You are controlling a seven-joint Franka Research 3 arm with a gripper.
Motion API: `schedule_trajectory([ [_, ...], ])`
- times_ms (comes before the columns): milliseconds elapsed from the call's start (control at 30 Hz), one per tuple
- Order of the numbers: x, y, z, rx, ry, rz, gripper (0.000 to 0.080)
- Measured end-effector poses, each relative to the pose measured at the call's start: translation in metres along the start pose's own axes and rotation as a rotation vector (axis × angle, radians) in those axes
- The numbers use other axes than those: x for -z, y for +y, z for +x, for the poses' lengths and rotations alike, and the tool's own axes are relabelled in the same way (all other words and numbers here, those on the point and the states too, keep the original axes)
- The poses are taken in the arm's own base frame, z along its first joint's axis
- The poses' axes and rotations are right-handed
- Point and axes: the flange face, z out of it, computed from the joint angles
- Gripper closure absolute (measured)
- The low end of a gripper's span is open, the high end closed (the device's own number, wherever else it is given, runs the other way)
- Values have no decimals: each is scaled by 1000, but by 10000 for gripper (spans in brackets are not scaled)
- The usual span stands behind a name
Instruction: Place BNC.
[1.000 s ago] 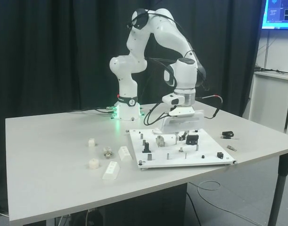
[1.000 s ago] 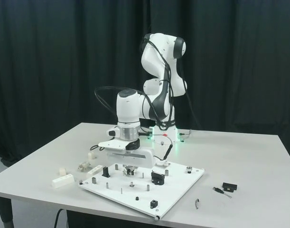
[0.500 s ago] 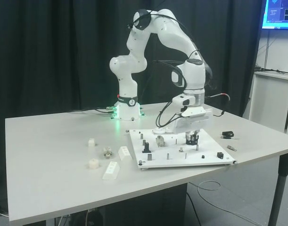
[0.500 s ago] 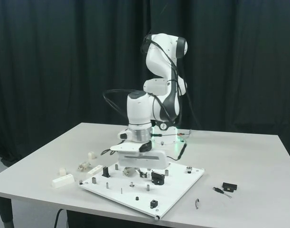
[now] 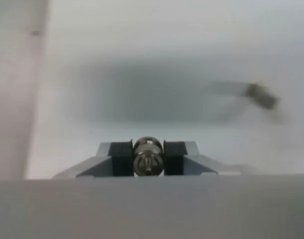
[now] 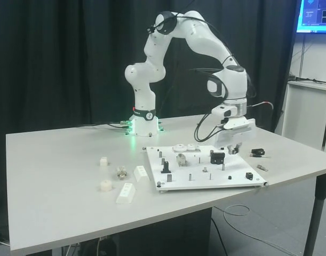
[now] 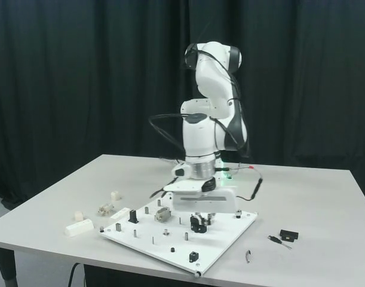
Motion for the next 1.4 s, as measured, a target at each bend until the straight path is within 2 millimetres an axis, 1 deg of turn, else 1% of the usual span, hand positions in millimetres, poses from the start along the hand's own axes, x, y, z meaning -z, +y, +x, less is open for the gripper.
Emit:
schedule_trajectory([
  [200, 0, -22, -29, -4, -2, 4, 676],
  [400, -5, -38, -58, -11, -7, -2, 676],
  [533, -13, -47, -75, -14, -5, -6, 676],
  [700, -27, -57, -91, -16, 5, -7, 676],
  [867, -44, -66, -103, -17, 18, -9, 676],
  [1067, -61, -76, -113, -27, 23, -19, 676],
  [1400, -73, -86, -119, -29, 29, -25, 676],
])
